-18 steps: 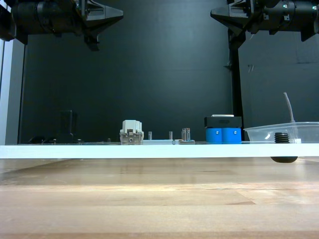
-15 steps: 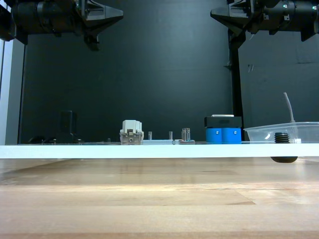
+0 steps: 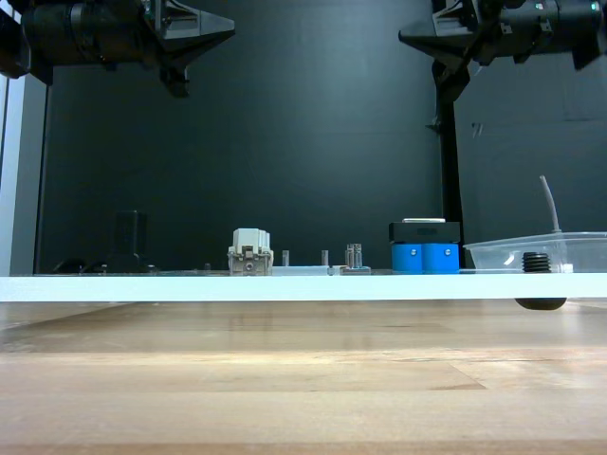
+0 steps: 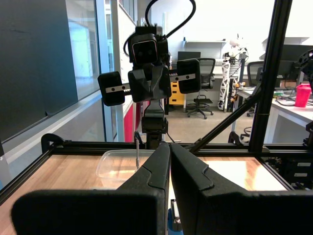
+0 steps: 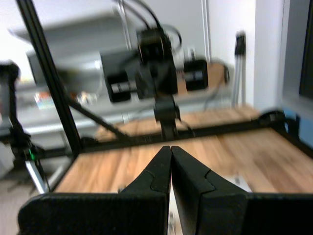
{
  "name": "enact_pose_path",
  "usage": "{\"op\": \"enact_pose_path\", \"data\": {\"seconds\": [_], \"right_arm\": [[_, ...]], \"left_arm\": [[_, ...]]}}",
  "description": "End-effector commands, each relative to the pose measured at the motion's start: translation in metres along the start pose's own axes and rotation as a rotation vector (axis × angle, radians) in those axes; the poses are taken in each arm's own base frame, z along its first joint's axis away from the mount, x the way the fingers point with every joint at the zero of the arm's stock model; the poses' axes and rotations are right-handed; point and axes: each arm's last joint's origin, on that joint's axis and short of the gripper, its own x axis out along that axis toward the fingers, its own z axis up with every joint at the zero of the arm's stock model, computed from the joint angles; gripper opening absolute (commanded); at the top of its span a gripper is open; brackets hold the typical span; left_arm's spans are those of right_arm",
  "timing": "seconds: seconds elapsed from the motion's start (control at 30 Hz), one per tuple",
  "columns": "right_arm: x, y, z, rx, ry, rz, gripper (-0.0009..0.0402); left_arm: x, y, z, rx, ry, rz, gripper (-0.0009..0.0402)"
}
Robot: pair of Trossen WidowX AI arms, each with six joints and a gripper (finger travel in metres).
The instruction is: Pick the RJ45 connector and install on taskboard
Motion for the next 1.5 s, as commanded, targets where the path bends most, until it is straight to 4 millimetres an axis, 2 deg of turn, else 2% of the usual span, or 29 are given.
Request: {"op": "enact_pose_path", "data": {"seconds": [0.03,0.23,0.4,0.7,0.9,1.13,1.3,1.5], "right_arm": [[-0.002,0.001,0.008,-0.027,0.160,-0.024,0.0000],[-0.020,0.005,0.020,-0.053,0.492,-0.068,0.0000],[-0.037,0.007,0.025,-0.056,0.683,-0.091,0.0000],[-0.057,0.008,0.019,-0.046,0.914,-0.115,0.0000],[-0.071,0.005,0.010,-0.098,1.079,-0.210,0.0000],[-0.073,0.003,0.002,-0.115,1.143,-0.233,0.0002],[-0.070,-0.002,-0.013,-0.151,1.200,-0.275,0.0026],[-0.062,-0.008,-0.031,-0.162,1.218,-0.288,0.0099]], "left_arm": [[0.000,0.000,0.000,0.000,0.000,0.000,0.0000],[0.000,0.000,0.000,0.000,0.000,0.000,0.0000],[0.000,0.000,0.000,0.000,0.000,0.000,0.0000],[0.000,0.000,0.000,0.000,-0.001,0.000,0.0000],[0.000,0.000,0.000,0.000,0.000,0.000,0.0000],[0.000,0.000,0.000,0.000,0.000,0.000,0.0000],[0.000,0.000,0.000,0.000,0.000,0.000,0.0000],[0.000,0.000,0.000,0.000,0.000,0.000,0.0000]]}}
